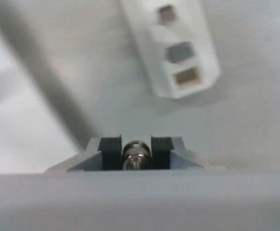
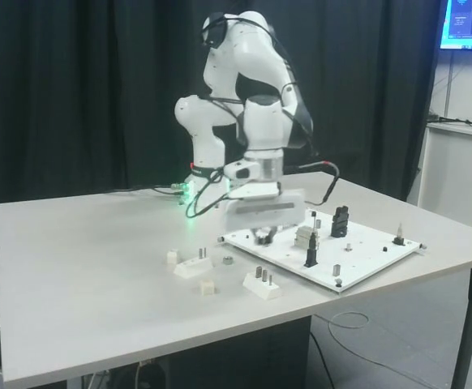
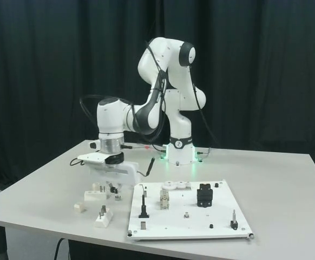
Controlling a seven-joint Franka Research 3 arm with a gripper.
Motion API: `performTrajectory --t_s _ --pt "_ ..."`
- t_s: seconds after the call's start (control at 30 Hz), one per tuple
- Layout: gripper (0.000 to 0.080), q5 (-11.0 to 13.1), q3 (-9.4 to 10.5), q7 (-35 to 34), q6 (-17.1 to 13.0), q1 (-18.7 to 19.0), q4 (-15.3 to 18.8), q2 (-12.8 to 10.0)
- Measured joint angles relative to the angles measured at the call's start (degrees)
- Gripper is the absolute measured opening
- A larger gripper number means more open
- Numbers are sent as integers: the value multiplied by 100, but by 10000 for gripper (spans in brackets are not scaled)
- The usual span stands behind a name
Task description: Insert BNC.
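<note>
In the wrist view my gripper [image 1: 136, 155] is shut on a metal BNC connector [image 1: 136, 156], whose round end shows between the two black fingers [image 1: 110, 151]. Beyond it on the grey table lies a white holder block [image 1: 176, 48] with three square pockets. From the first room view the gripper [image 2: 262, 235] hangs low at the near-left corner of the white task board [image 2: 366, 251]. The second room view puts the gripper [image 3: 113, 188] just above a white holder [image 3: 95, 193], left of the board [image 3: 190, 222].
The board carries several upright parts, among them a black block [image 3: 203, 195] and a black post [image 3: 143, 208]. Two white holders [image 2: 194, 266] [image 2: 262, 284] and small cubes [image 2: 208, 287] lie on the table left of the board. A green light [image 3: 165, 157] glows at the arm's base.
</note>
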State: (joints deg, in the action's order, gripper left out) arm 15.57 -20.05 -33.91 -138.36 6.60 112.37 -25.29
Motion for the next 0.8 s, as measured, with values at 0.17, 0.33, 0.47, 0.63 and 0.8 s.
performTrajectory --t_s 0.17,0.33,0.47,0.63,0.8 --pt "124 0 0 -201 198 203 -78 134" --pt "124 -7 0 -411 431 396 -172 253" --pt "124 -10 0 -554 616 554 -277 317" --pt "124 -19 0 -775 837 754 -435 357" --pt "124 -50 -1 -984 1037 954 -586 360"
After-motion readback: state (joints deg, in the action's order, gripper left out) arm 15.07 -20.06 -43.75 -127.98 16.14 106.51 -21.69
